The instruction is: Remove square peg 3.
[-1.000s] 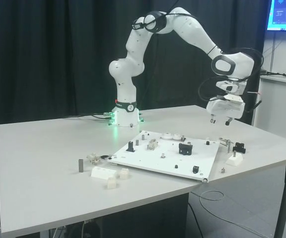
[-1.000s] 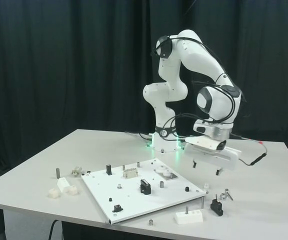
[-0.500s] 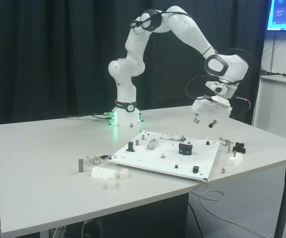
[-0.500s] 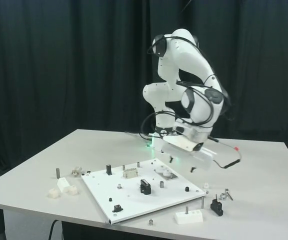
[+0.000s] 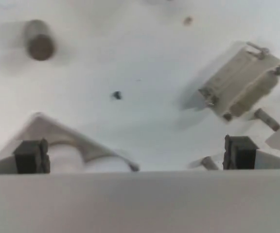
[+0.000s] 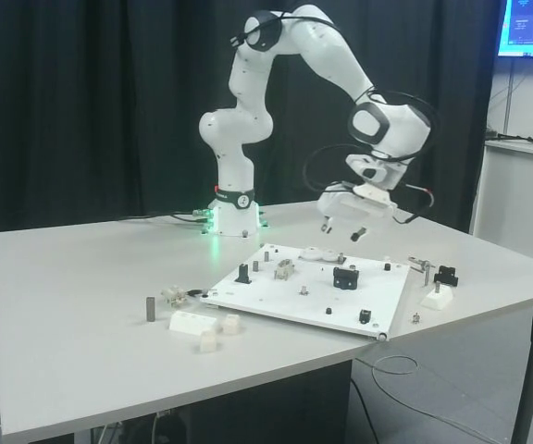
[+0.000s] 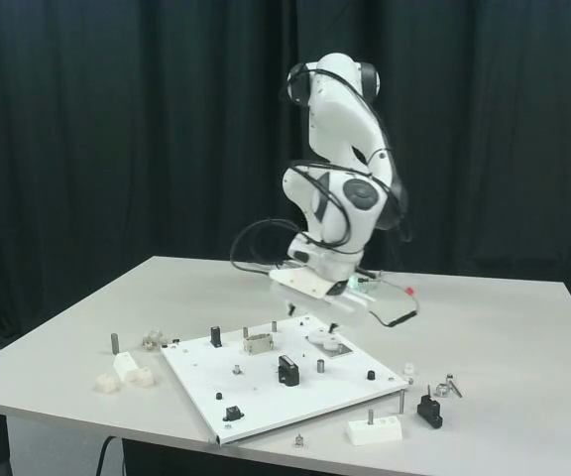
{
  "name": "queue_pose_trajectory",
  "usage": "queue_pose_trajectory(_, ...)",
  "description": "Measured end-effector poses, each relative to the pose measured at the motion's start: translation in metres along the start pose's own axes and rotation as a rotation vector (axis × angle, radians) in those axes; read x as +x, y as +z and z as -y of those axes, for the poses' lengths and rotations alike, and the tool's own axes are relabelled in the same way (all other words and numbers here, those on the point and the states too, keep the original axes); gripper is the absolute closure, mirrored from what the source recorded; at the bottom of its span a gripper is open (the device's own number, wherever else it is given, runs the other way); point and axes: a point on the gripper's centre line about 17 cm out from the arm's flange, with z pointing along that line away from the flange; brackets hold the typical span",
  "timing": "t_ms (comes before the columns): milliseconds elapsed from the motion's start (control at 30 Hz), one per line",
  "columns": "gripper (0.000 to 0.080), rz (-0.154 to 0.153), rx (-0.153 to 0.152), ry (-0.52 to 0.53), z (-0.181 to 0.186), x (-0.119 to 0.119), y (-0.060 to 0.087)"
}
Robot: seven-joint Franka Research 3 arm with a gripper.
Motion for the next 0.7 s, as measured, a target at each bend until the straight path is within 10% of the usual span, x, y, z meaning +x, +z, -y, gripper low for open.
queue_pose_trajectory(700,0.0003,-0.014,0.02,-0.135,-0.087,-0.001,0.034)
